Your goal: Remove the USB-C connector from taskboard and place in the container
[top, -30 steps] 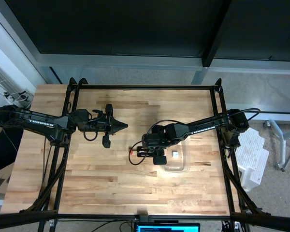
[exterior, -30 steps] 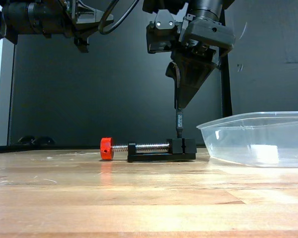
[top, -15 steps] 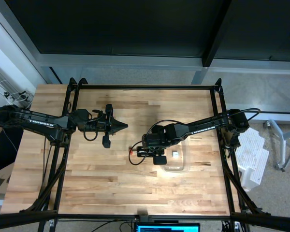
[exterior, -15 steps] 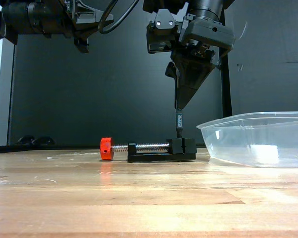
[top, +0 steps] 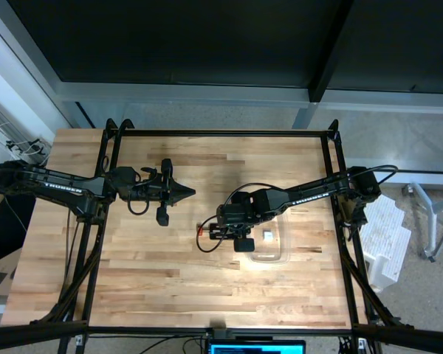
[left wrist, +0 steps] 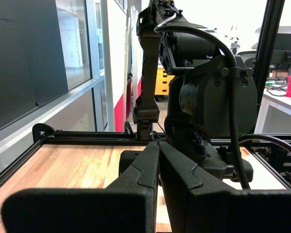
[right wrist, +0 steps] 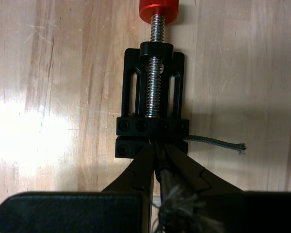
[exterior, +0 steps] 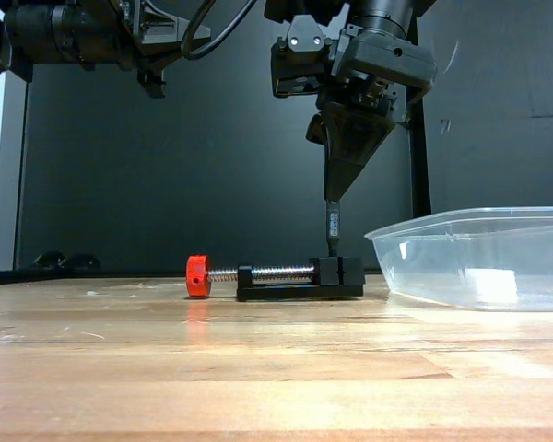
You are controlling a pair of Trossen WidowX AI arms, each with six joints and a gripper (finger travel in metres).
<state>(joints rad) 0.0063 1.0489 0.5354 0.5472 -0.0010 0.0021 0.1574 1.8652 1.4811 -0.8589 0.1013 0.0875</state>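
- Now the right gripper (exterior: 332, 195) pinches its fingers on the upright USB-C connector (exterior: 332, 228), seated in the taskboard (exterior: 300, 276) beside the container (exterior: 479, 258).
- Risk: a skewed pull drags the taskboard along.
- Left gripper (top: 186, 193) hangs over the table's left side, fingers closed, well apart.

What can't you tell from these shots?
Whether the USB-C connector is clear of the taskboard: right wrist view, the right gripper, shut on it just above, covers its tip.
What the white item in the container is: high view, too small.
The taskboard, left wrist view: the right arm blocks it beyond the shut left gripper, parked over the table's left.
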